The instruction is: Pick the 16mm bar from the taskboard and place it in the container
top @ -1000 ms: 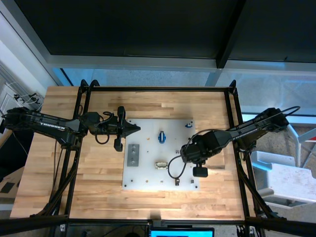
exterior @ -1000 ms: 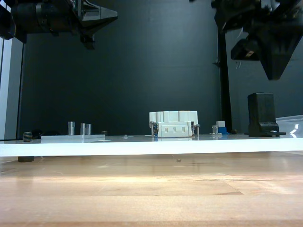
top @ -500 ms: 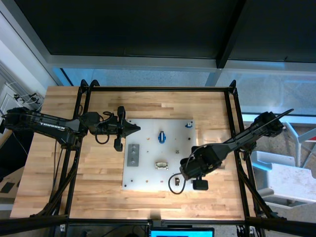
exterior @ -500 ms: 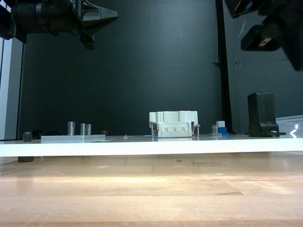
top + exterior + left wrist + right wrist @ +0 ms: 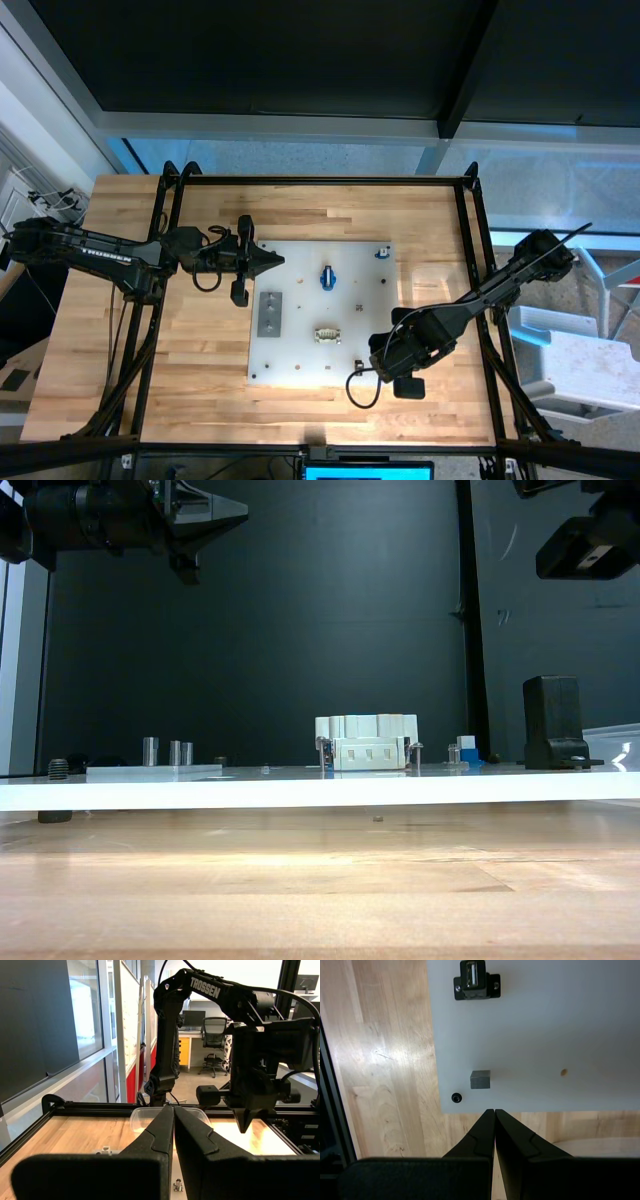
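While hanging well above the near right corner of the taskboard (image 5: 545, 1035), points the right end effector (image 5: 491, 1112) straight down, fingers (image 5: 470, 1146) pressed together with nothing between. Puts the 16mm bar (image 5: 480, 1080) just ahead of the tips in the right wrist view: a small grey square seen end-on, standing on the white plate close to the corner, just beside a small black round fitting (image 5: 455, 1097) and well apart from the black socket fitting (image 5: 476, 985). Reads as the approach step, judging by height and alignment: not yet down at the bar, nothing lifted. Makes sense to come in from above, given a small upright stub offering only its sides to pinch. Calls for spreading the fingers before descending, then centring to land one on each side; closed like this, would only strike the top. Risks nudging the round fitting or clipping the board edge, with both so near. Shows the container (image 5: 142, 1117) on the desk (image 5: 200, 380) just off the board's right side, hence only a short carry after pulling the bar out. Finds the left end effector (image 5: 173, 1109) parked high over the board's far left corner, fingers likewise shut on nothing, presumably held back there to leave the board to the right arm.
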